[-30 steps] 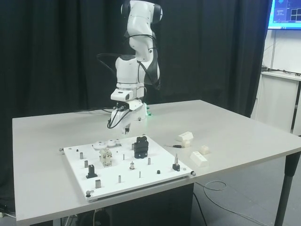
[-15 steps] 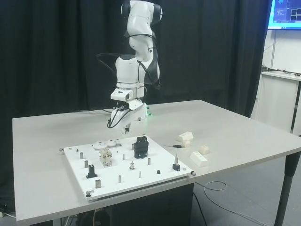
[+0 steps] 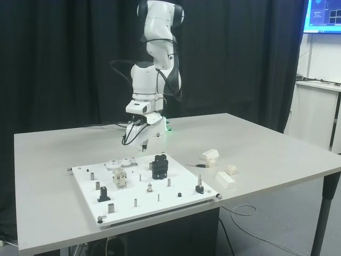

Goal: Insert bolt 4.

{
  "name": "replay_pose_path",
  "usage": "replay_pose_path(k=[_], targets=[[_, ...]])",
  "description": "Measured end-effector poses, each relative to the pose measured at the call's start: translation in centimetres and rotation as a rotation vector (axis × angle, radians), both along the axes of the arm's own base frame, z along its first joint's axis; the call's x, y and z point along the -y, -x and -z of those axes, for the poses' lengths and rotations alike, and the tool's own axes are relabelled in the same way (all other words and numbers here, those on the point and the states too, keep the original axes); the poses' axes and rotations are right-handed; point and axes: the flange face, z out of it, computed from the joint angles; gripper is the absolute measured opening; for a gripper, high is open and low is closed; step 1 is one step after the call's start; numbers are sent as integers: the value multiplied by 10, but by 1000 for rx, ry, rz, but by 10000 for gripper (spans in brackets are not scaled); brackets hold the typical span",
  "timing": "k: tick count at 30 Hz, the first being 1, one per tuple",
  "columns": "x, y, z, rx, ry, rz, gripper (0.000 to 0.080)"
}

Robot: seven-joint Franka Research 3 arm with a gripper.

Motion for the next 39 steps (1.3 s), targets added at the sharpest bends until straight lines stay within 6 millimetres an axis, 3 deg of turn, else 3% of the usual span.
replay_pose_path(k=[26,39], targets=[[3,0,-2,-12,3,-8,225],[-11,-5,-4,-61,-40,-34,225]])
